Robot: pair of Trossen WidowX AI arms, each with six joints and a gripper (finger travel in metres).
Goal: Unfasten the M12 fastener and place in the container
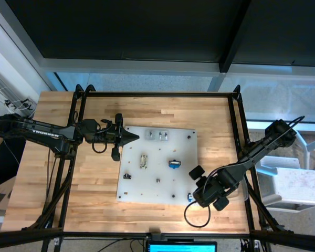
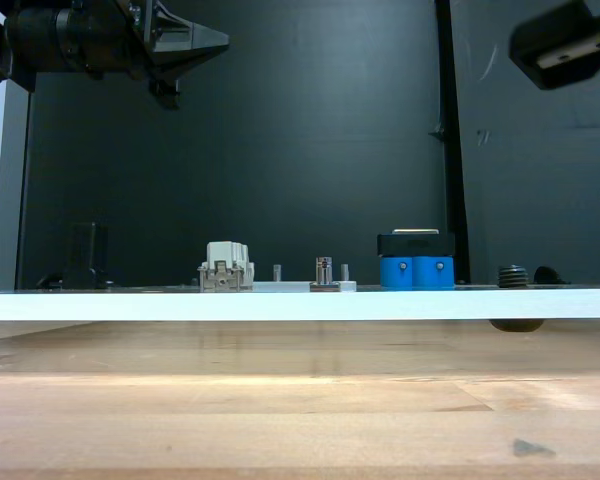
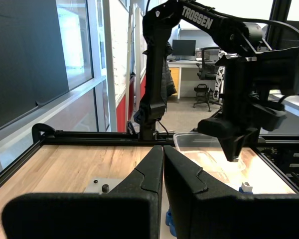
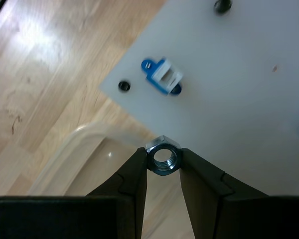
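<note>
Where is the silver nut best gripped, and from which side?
Across two opposite flats, coming from above along its bore. The right gripper holds the nut so, hole facing its camera, over the white board edge by the container. The left gripper is parked shut by the board's far left corner.

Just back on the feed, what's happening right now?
The right gripper holds the silver nut pinched in its fingers above the edge of the white board, beside the clear tray. The black stud stands bare. The nut is not yet in the tray. The left gripper hangs shut over the board's far left edge, holding nothing.
</note>
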